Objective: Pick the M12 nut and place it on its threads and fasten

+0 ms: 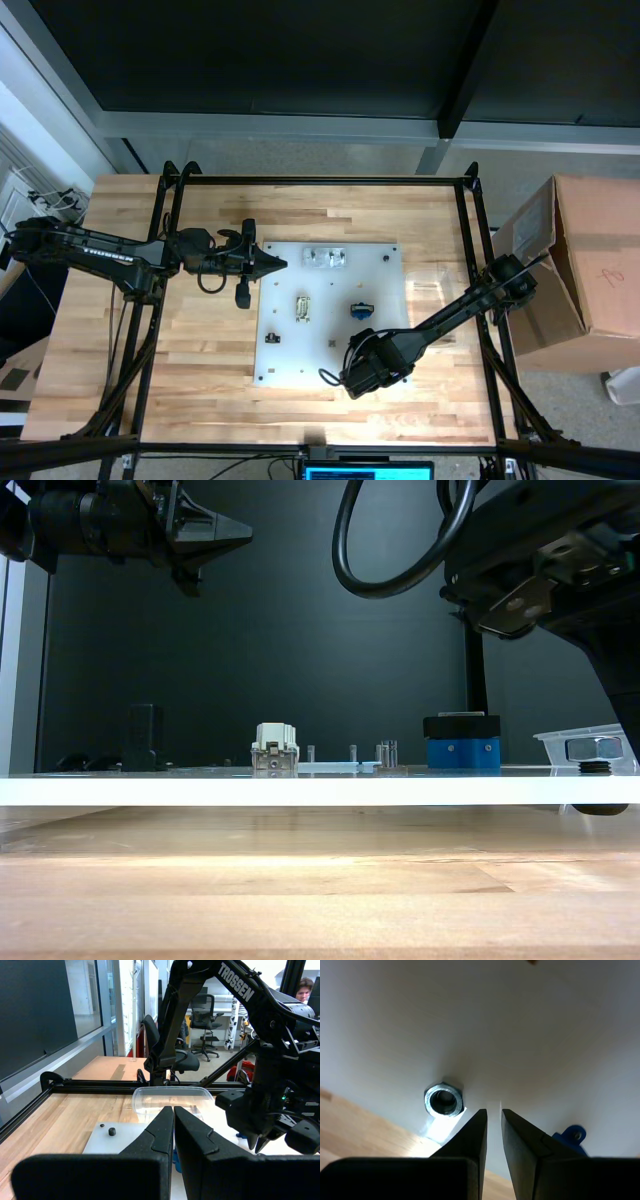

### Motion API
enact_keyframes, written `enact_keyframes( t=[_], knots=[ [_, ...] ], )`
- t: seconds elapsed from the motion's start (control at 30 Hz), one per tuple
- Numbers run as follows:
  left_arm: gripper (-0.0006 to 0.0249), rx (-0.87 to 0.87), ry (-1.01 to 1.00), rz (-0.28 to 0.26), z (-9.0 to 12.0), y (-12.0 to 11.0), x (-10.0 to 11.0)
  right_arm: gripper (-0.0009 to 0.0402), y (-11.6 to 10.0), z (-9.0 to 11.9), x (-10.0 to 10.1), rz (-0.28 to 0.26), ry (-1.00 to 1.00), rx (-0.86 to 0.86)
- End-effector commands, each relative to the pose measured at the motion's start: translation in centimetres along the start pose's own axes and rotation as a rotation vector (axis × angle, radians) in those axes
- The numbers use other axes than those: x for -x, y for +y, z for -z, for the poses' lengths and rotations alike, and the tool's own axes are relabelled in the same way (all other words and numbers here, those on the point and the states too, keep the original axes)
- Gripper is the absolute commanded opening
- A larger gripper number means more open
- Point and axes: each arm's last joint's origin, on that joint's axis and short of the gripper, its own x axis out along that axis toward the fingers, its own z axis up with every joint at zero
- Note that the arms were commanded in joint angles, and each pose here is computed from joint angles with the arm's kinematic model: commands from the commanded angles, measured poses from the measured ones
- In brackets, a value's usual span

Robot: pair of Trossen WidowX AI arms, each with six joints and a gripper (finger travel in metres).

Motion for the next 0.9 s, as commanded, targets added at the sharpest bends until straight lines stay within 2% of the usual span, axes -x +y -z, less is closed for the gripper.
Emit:
enact_keyframes(
  t=[0.03,0.4,0.67,0.83,0.9],
  knots=[
    [0.0,0.0,0.0,0.0,0.0,0.0,0.0,0.004,0.0,0.0,0.0,-0.001,0.0,-0.03],
    [0.0,0.0,0.0,0.0,0.0,0.0,0.0,0.004,0.0,0.1,0.1,-0.004,0.001,0.011],
    [0.0,0.0,-0.001,0.0,0.0,0.0,0.0,0.0039,-0.3,0.2,2.1,-0.05,-0.008,0.441],
    [0.0,0.0,0.0,0.0,0.0,0.0,0.0,0.0039,-0.5,0.3,4.0,-0.064,-0.024,0.794],
    [0.0,0.0,-0.001,0.0,0.0,0.0,0.0,0.0039,-0.6,0.3,4.9,-0.068,-0.029,0.884]
  ],
)
